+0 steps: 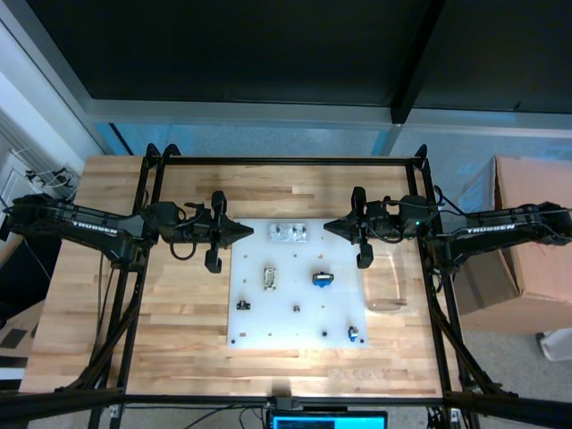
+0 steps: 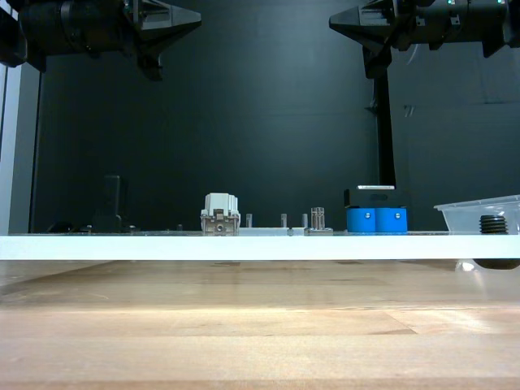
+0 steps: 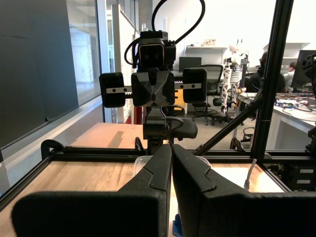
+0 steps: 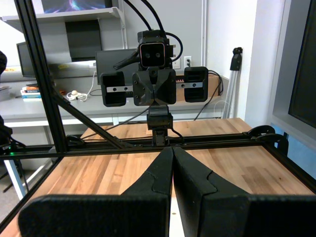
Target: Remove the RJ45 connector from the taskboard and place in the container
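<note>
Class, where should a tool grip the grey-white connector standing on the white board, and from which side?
Probably the connector by its white top, from above, across its long sides: it stands upright in its seat on the board, top free. The left tool and right tool, both shut, hang high over the board's far edge.

My left arm (image 1: pixel 80 223) and right arm (image 1: pixel 500 223) reach inward from the sides of the wooden tabletop (image 1: pixel 170 340), the left jaws closed to a point over the far left corner of the white board (image 1: pixel 295 340) and the right jaws closed to a point over its far edge, tips facing, well apart. On the board lie a silver part (image 1: pixel 289 233), a pale grey part (image 1: pixel 269 278), a blue part (image 1: pixel 322 279) and some small dark ones; which is the RJ45 connector I cannot tell. A clear container (image 1: pixel 386 286) sits just beside the board's right edge, below my right jaws.
</note>
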Available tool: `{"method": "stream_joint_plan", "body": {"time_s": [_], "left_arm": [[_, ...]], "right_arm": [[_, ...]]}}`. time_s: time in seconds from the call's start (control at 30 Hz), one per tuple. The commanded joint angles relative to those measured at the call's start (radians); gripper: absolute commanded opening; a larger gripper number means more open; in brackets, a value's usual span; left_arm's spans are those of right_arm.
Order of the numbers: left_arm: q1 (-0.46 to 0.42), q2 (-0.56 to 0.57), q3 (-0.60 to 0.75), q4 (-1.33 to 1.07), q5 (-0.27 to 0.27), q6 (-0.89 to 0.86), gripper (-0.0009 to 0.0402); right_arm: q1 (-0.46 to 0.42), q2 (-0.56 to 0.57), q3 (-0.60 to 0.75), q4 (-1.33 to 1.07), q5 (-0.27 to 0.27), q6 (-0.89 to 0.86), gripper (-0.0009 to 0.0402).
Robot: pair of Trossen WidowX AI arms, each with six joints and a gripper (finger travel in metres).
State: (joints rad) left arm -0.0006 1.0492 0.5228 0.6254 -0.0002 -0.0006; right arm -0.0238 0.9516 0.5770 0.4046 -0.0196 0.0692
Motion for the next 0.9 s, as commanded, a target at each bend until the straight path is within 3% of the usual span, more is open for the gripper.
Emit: {"method": "stream_joint_plan", "body": {"time_s": [0.03, 0.8, 0.9], "left_arm": [[0.000, 0.000, 0.000, 0.000, 0.000, 0.000, 0.0000], [0.000, 0.000, 0.000, 0.000, 0.000, 0.000, 0.0000], [0.001, 0.000, 0.000, 0.000, 0.000, 0.001, 0.0000]], "right_arm": [[0.000, 0.000, 0.000, 0.000, 0.000, 0.000, 0.0000], [0.000, 0.000, 0.001, 0.034, -0.001, 0.002, 0.0000], [0.002, -0.010, 0.004, 0.012, -0.064, 0.001, 0.0000]]}}
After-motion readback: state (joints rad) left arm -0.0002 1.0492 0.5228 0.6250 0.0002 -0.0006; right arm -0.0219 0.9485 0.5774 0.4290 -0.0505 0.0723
